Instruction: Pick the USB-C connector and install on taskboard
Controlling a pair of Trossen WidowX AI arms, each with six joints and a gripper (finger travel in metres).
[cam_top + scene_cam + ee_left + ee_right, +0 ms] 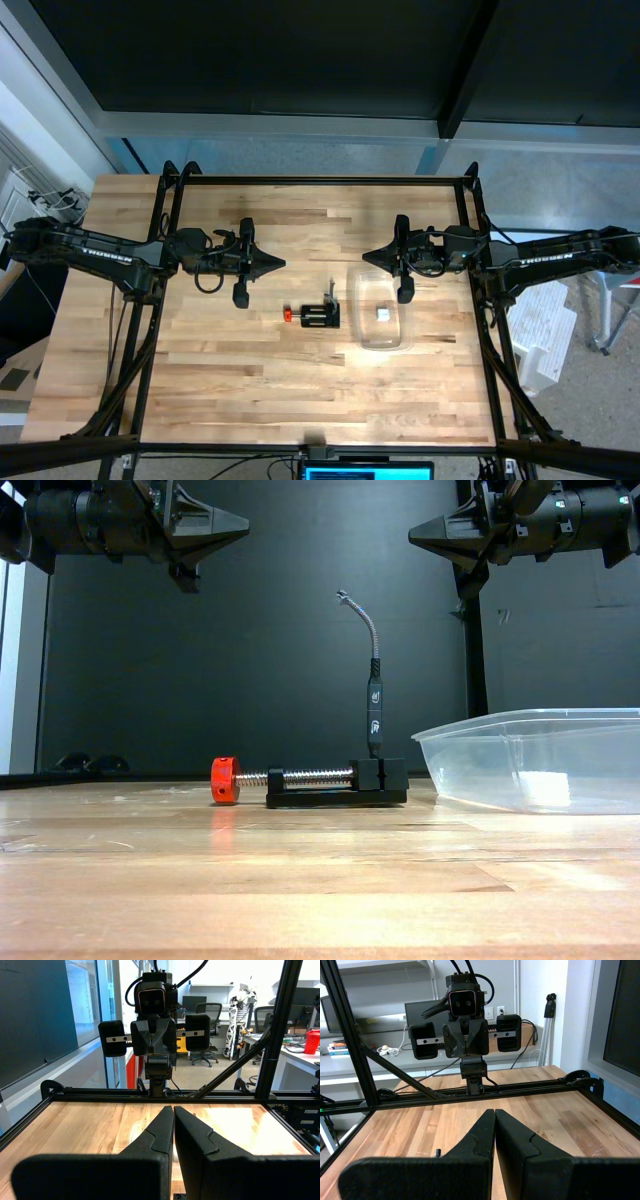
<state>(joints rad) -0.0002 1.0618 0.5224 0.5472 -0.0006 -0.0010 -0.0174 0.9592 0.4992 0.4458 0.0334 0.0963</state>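
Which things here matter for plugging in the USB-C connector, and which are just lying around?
For the job: USB-C connector, upright on the black block; left pincer and right pincer, both shut, high above the table.
Lying about: clear tray, small white piece inside it.

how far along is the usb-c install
Looks done: the USB-C connector stands upright in the taskboard, tail curving up. In hand: nothing; the left end effector and right end effector are shut, empty, hanging high on either side of it. Left: nothing obvious, though how fully it is seated can't be judged.
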